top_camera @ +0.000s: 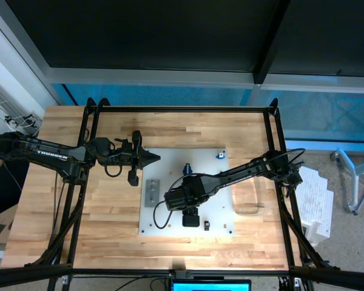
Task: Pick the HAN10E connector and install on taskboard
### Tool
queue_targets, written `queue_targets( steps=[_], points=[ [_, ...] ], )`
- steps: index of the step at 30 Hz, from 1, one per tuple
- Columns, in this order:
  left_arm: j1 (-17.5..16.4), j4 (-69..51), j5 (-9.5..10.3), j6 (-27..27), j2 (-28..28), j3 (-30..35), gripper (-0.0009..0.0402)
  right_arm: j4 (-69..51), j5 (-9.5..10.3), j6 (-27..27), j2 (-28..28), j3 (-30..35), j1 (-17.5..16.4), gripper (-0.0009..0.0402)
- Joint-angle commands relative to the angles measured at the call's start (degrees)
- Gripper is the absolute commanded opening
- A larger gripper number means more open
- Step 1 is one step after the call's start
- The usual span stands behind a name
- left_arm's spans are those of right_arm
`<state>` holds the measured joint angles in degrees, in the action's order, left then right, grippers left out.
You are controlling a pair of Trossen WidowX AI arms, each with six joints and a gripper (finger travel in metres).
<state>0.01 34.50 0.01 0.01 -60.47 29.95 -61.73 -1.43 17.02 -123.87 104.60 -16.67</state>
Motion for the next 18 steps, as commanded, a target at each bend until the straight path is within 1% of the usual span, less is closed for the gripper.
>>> queue_targets(
  steps=[1,11,14,18],
  points=[
    [0.0,0.0,0.0,0.0,0.0,0.0,0.0001,-0.2,0.0,0.0,-0.2,0.7,-0.1,0.0151],
    [0.0,0.0,0.0,0.0,0.0,0.0,0.0001,-0.7,0.02,0.2,0.1,1.4,-0.1,0.0276],
    [0.0,0.0,0.0,0.0,0.0,0.0,0.0001,-1.2,0.02,0.3,0.5,1.4,-0.1,0.0303],
    [0.0,0.0,0.0,0.0,0.0,0.0,0.0001,-1.9,-0.02,0.3,1.4,1.4,-0.2,0.0323]
  ],
)
